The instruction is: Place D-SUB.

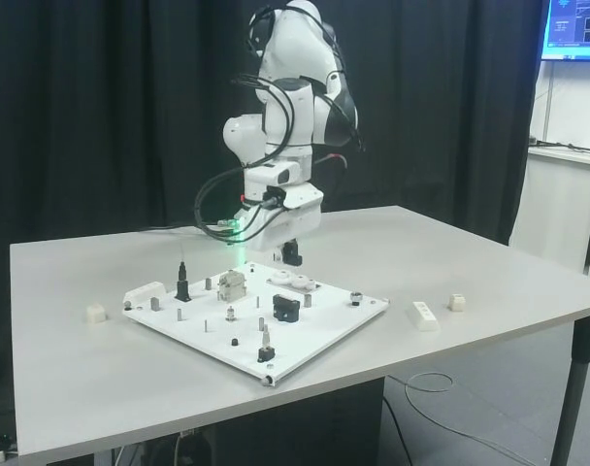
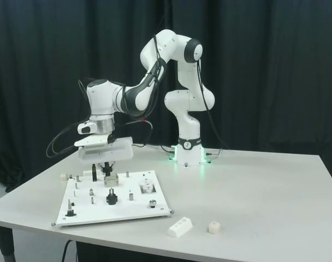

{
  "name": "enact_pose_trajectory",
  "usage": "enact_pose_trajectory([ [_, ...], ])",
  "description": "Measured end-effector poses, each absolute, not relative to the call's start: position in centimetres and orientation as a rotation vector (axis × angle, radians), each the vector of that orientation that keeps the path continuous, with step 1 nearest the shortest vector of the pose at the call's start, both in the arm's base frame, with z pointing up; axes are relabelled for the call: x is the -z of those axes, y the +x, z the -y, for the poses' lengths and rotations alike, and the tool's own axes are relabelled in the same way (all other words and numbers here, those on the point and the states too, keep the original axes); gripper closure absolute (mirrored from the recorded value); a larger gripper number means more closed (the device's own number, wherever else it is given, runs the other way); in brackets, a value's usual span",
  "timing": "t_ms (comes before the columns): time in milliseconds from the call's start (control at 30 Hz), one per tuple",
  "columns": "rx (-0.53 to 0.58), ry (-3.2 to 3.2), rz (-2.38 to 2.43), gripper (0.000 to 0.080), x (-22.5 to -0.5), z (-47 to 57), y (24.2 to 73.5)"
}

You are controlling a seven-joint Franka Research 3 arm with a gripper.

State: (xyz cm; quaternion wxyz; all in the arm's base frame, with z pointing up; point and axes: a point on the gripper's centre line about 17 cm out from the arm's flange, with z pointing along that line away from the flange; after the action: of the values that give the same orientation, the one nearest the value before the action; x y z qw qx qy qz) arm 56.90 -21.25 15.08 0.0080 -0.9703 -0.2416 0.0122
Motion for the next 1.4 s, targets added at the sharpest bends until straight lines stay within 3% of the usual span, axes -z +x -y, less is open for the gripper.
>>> enact_pose_trajectory([
  [667,-0.047,-3.038,0.718,0.0648,-16.2,20.9,56.9],
  [1400,-0.135,-2.931,0.665,0.0648,-13.7,6.9,56.9],
])
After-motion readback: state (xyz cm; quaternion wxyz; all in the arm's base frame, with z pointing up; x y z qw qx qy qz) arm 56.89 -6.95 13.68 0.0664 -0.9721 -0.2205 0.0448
